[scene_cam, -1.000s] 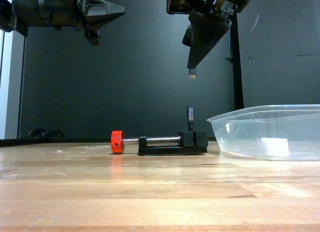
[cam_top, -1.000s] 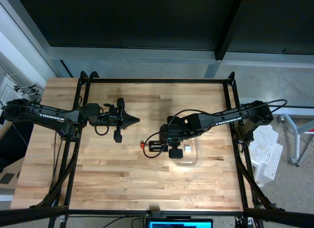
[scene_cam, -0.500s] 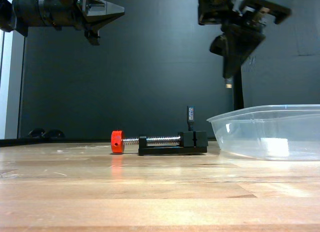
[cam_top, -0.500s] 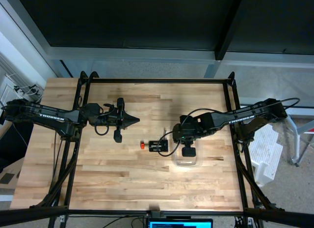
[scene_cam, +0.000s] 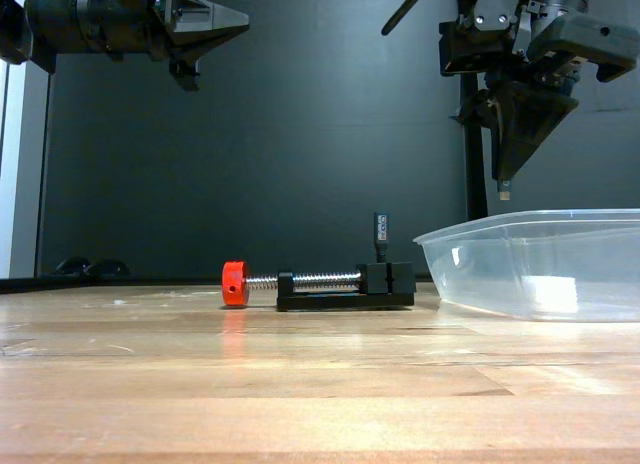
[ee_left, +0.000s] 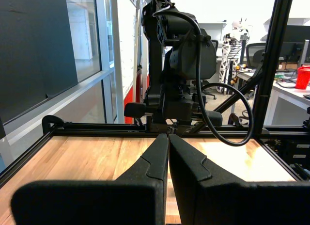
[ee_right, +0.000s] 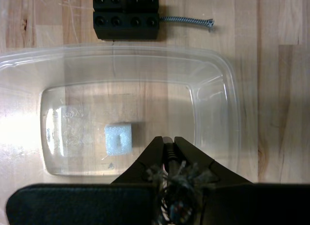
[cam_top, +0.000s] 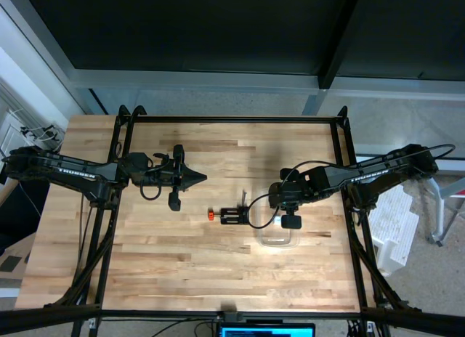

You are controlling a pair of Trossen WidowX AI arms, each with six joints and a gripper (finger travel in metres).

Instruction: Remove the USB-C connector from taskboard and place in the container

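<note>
Risk lies in the drop: the right gripper [scene_cam: 502, 179] hangs above the container [scene_cam: 470, 274], fingers pinched narrow on the connector [scene_cam: 503, 193], its tip pointing down inside the rim. Released from that height, I reckon it could bounce off the wall or the white cube [ee_right: 118, 138] and hop out toward the taskboard [scene_cam: 345, 286]. Left gripper [scene_cam: 238, 22] hangs high at left, fingers together.

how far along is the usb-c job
Done: the connector is off the taskboard. In hand: the right gripper is shut on it over the container, above its rim. To do: lower it and let go inside. The left gripper is shut, parked high at the left.
</note>
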